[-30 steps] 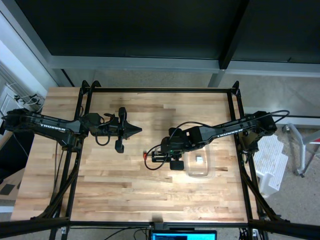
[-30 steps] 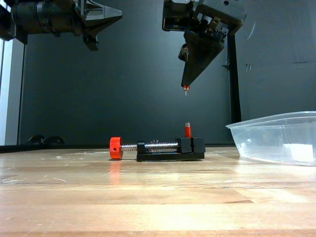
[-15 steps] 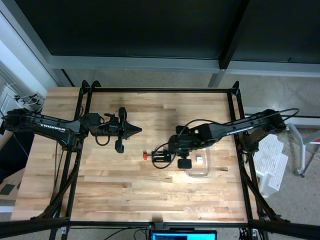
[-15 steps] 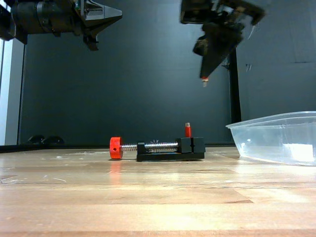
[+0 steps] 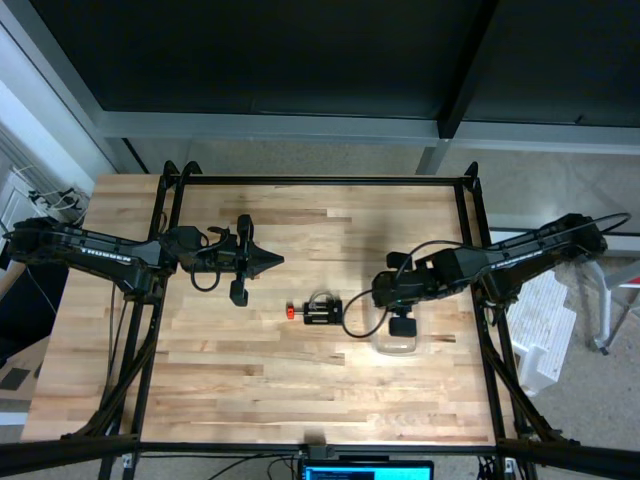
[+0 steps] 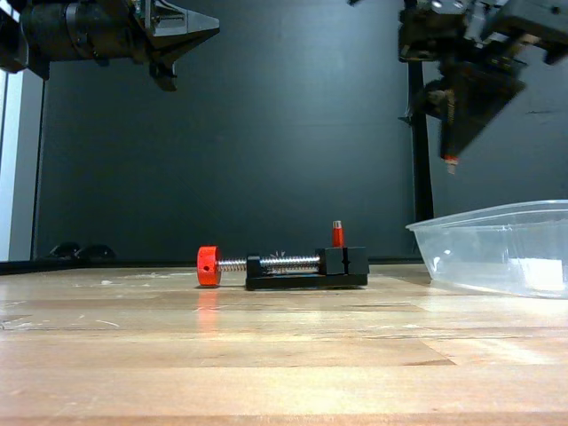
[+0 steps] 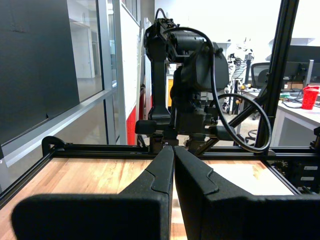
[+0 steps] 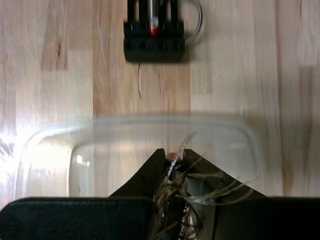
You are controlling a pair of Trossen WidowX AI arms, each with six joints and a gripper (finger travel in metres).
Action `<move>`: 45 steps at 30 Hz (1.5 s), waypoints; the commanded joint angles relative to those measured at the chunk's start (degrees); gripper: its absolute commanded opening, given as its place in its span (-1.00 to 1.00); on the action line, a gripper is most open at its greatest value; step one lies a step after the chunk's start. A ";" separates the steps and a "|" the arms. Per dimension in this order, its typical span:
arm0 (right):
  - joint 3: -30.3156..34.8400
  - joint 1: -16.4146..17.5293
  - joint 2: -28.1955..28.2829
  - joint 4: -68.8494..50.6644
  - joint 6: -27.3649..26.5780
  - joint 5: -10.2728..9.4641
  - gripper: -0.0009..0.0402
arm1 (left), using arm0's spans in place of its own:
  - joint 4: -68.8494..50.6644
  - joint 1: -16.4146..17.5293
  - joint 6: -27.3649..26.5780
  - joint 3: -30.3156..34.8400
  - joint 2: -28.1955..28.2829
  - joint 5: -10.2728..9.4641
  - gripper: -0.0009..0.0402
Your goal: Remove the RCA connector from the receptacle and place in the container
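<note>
- Clear shallow plastic container (image 5: 398, 345) (image 6: 497, 253) (image 8: 60, 135): oblong with rounded corners, sits on the wooden table (image 5: 250, 380) nearest the front edge and just right of the receptacle.
- Right gripper (image 6: 451, 153) (image 8: 171, 158): hangs above the container's end nearest the receptacle, well clear of the rim, fingertips pointing down and clamped on the connector.
- Small red-collared RCA connector (image 6: 451, 161) (image 8: 172, 157): red band with a pale metal pin poking down below the fingertips. Out of the receptacle, in the air over the container.
- Black rectangular receptacle block (image 5: 322, 312) (image 6: 306, 267) (image 8: 154, 42): flat on the table, silvery screw and red knob (image 6: 208, 265) at its left, short red stub (image 6: 337, 233) upright on top.
- Left gripper (image 5: 276, 260) (image 6: 211, 30) (image 7: 174, 150): farthest back, raised on the left, fingers pressed together, holding nothing.
</note>
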 commanded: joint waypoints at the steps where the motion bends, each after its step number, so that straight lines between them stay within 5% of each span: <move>1: -2.58 0.81 -1.40 -0.04 1.11 0.02 -0.96 | 0.02 0.00 0.02 0.02 0.00 0.02 -0.96; 21: -11.39 3.28 -3.93 -1.77 5.53 0.04 -0.95 | 0.00 0.00 0.02 0.02 0.00 0.02 -0.96; 34: -11.39 3.32 -3.93 -1.73 6.10 0.63 -0.24 | 0.00 0.02 0.02 0.02 0.00 0.02 -0.96; 45: -11.06 3.28 -3.96 -2.01 5.90 0.44 -0.10 | 0.00 0.00 0.02 0.02 0.00 0.02 -0.96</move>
